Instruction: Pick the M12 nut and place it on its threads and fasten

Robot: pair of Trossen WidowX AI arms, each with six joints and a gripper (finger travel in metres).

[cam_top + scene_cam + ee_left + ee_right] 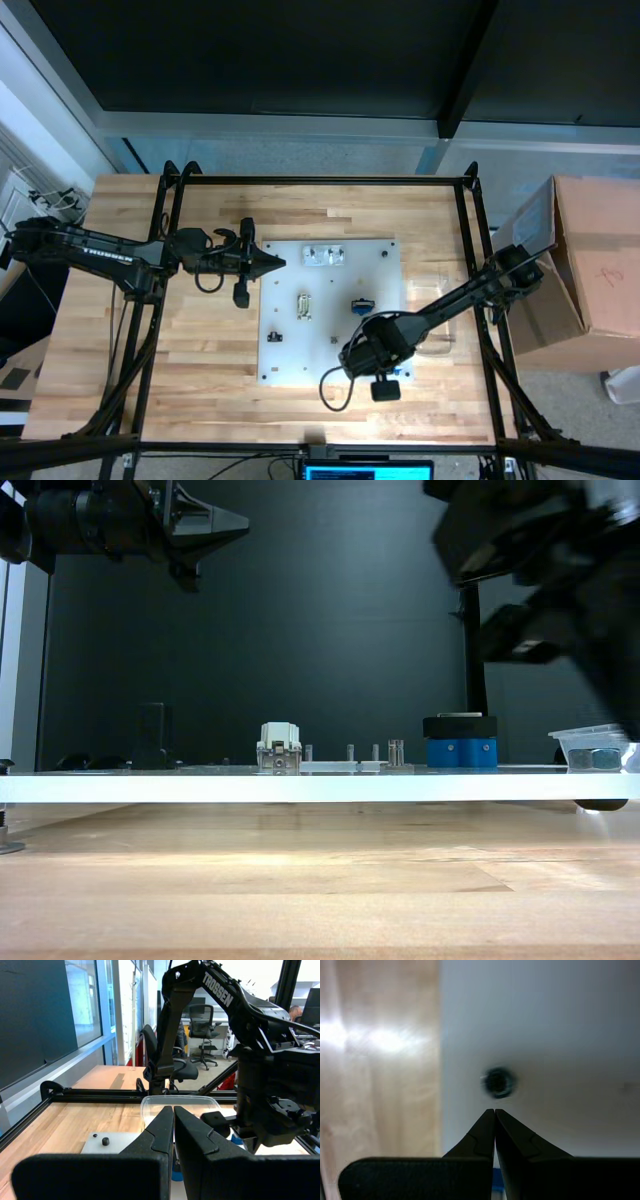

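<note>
The right pincer (495, 1110) is pinched shut on nothing and points straight down at the white board (560, 1020). The nut (593, 757) sits free of it just beyond the tips, low on its upright stud (498, 1081) near the board's edge, no ribs showing. The left pincer (173, 1109), likewise shut and empty, hangs high over the board's far left edge, well apart, so the right arm is nearer.

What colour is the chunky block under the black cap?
Blue block; low view shows it best.
</note>
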